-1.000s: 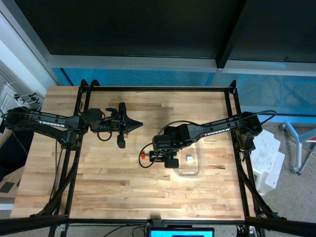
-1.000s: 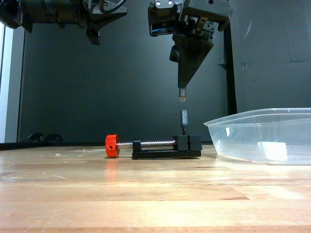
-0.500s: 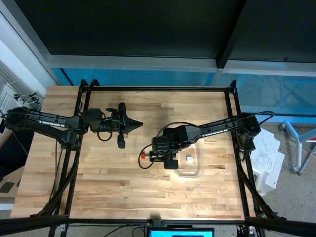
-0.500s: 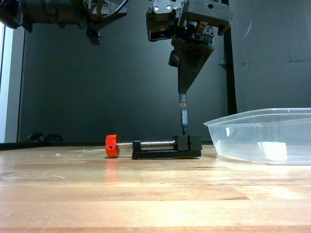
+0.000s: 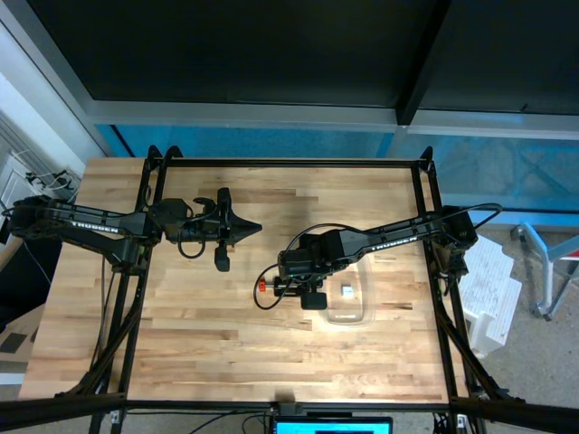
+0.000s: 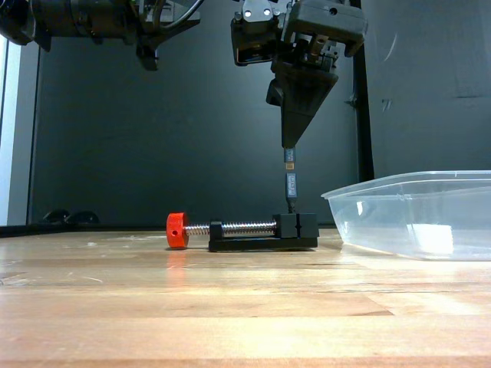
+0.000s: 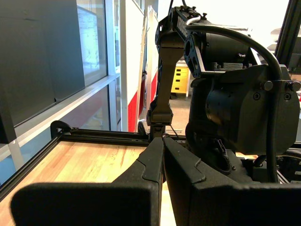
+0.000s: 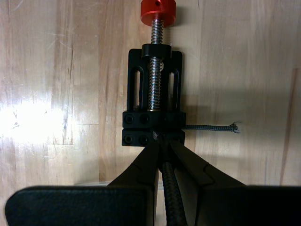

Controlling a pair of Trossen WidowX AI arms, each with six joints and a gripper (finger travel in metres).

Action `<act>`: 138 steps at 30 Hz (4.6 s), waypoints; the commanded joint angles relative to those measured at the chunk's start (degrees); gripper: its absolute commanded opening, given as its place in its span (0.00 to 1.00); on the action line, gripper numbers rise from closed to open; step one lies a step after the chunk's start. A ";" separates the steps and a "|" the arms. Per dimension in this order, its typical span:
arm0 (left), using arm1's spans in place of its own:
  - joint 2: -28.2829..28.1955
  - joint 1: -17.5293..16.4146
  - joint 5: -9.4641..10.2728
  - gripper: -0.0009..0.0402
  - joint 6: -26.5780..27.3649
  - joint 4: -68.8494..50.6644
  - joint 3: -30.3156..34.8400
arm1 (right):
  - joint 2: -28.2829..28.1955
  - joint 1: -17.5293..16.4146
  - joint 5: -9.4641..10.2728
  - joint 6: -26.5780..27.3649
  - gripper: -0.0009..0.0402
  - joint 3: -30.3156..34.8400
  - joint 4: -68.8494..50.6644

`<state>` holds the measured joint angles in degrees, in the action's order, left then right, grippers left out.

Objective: Pick the usb-c connector and install on the hub

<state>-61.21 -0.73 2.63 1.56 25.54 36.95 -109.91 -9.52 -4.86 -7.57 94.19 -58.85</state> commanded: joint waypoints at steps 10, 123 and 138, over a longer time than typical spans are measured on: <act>0.00 -0.02 -0.02 0.02 -0.02 0.00 0.02 | -0.04 0.11 0.00 -0.63 0.03 -0.59 0.17; 0.00 -0.02 -0.02 0.02 -0.02 0.00 0.02 | -0.09 0.26 0.37 -0.90 0.03 -5.66 5.88; 0.00 -0.02 -0.02 0.02 -0.02 0.00 0.02 | 1.92 0.22 0.39 -0.46 0.15 -5.66 5.84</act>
<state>-61.21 -0.73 2.63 1.56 25.54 36.95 -108.51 -9.28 -4.45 -8.03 88.38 -53.28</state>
